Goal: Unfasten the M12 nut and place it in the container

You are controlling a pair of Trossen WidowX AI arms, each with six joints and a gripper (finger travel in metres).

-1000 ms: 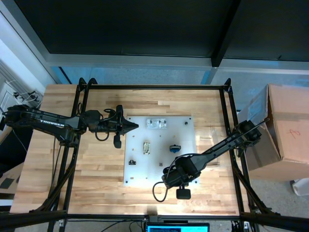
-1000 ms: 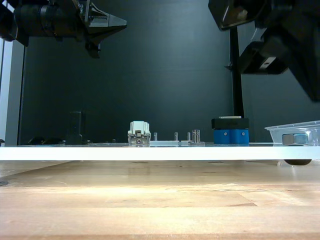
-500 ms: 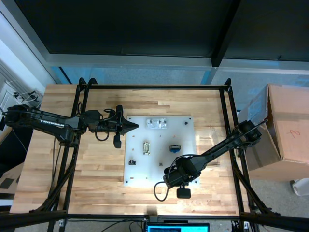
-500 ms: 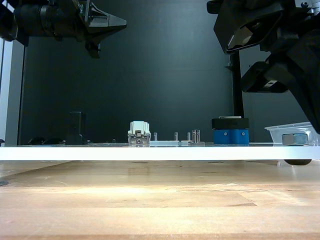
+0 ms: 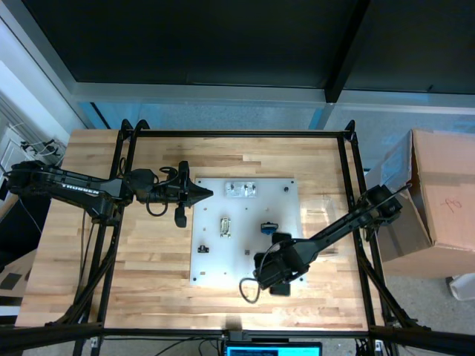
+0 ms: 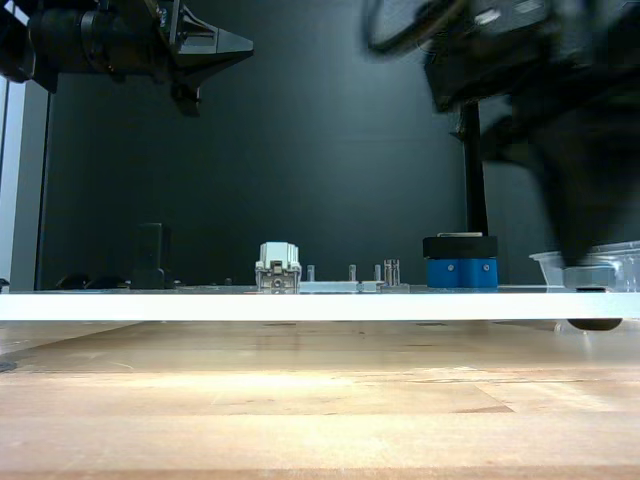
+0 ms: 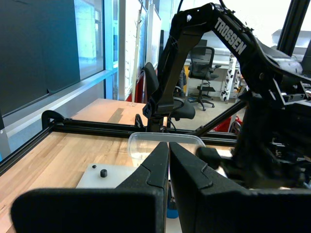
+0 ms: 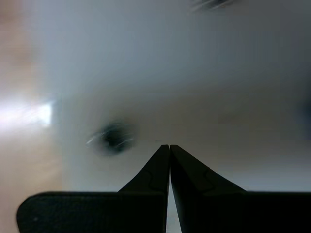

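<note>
Left tool (image 5: 206, 193): left-centre of the high view, over the far left edge of the white board (image 5: 223, 259), pointing right. In the low view it sits in the upper left, well above the board. The left wrist view shows its fingers pressed together with nothing between them.
Right tool (image 8: 169, 146): points down over the board's near right part, lower centre-right of the high view. In the low view its fingers reach down at the right edge, almost to the board. The right wrist view shows them closed tip to tip, holding nothing.
M12 nut (image 6: 590, 277): silver, at board level at the right edge of the low view, directly under the right tool and not between its fingers. There it overlaps the clear container (image 6: 546, 262). In the high view the right arm (image 5: 334, 230) hides this spot, so I cannot tell whether it is on its stud or in the container.
Dark spot (image 8: 114, 138): smeared, on the white board just beside the right tool's tips; cannot tell what it is.
Other board parts: white connector (image 6: 278, 268) at mid-frame in the low view, with a blue block with black cap (image 6: 461, 268) to its right.
Table (image 5: 148, 259): wooden, carries the board. A cardboard box (image 5: 441, 200) stands off its right edge.
</note>
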